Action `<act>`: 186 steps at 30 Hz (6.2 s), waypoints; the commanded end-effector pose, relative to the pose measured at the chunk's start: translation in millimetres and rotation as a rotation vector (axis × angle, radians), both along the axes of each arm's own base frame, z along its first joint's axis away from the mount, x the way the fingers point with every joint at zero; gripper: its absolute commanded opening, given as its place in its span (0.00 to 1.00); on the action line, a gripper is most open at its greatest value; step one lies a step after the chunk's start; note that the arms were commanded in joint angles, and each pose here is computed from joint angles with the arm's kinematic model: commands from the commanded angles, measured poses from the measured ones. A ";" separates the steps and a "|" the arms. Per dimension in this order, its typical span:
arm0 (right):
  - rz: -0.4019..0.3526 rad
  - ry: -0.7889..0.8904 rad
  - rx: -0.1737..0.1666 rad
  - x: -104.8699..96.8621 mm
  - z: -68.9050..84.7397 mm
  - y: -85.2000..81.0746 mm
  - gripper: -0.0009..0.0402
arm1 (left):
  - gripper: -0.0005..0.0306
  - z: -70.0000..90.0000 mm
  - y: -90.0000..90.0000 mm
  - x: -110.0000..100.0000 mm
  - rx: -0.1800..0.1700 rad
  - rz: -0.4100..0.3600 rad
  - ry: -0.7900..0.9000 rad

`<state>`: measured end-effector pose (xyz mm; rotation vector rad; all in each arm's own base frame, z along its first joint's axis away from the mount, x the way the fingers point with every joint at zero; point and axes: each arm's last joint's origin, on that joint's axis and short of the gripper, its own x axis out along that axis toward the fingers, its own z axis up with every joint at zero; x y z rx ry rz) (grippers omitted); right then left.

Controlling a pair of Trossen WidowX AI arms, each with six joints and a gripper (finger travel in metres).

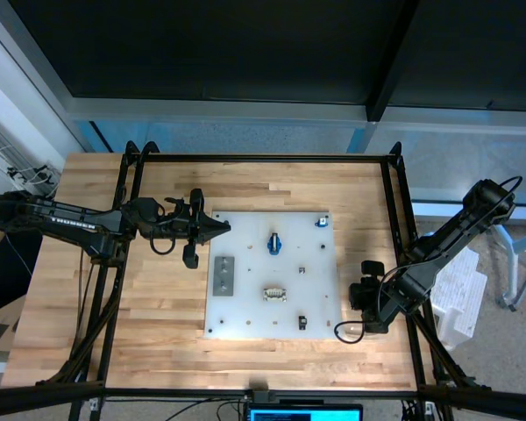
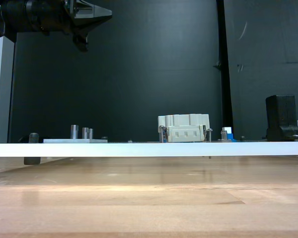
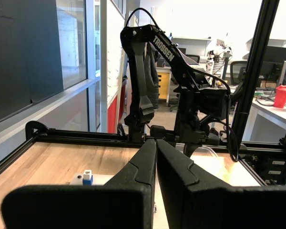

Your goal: Pick the USB connector and install on taskboard

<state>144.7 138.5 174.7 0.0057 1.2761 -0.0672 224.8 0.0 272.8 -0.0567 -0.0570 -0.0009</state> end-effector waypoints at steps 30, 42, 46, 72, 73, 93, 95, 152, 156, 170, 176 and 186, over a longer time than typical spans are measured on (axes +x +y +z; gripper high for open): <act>0.009 0.010 0.054 0.6 0.7 3.3 0.02 | 0.02 0.0 0.0 0.0 0.000 0.000 0.000; 0.016 0.002 0.071 0.2 6.0 4.5 0.02 | 0.02 0.0 0.0 0.0 0.000 0.000 0.000; 0.016 0.004 0.069 0.3 8.8 5.0 0.02 | 0.02 0.0 0.0 0.0 0.000 0.000 0.000; 0.022 -0.050 0.059 -6.9 17.6 3.2 0.02 | 0.02 0.2 0.0 0.0 0.000 0.000 -0.001; 0.023 -0.054 0.064 -8.5 17.4 2.8 0.02 | 0.02 0.0 0.0 0.0 0.000 0.000 0.000; 0.048 -0.065 0.079 -15.0 43.7 5.6 0.02 | 0.02 0.0 0.0 0.0 0.000 0.000 0.000; 0.050 -0.065 0.078 -13.5 51.7 7.2 0.02 | 0.02 0.1 0.0 0.1 0.000 0.000 0.000; 0.014 0.004 0.008 158.1 70.1 56.4 0.02 | 0.02 0.2 0.0 0.0 0.000 0.000 -0.001; 0.019 -0.002 0.014 161.7 66.8 58.4 0.02 | 0.02 0.0 0.0 0.0 0.000 0.000 0.000; 0.013 0.000 0.011 164.1 64.3 56.6 0.02 | 0.02 0.0 0.0 0.0 0.000 0.000 0.000; 0.013 0.002 0.015 164.1 63.9 56.6 0.02 | 0.02 0.0 0.0 0.0 0.000 0.000 0.000; 0.017 0.011 0.031 164.0 63.9 57.0 0.02 | 0.02 0.2 0.0 0.0 0.000 0.000 -0.001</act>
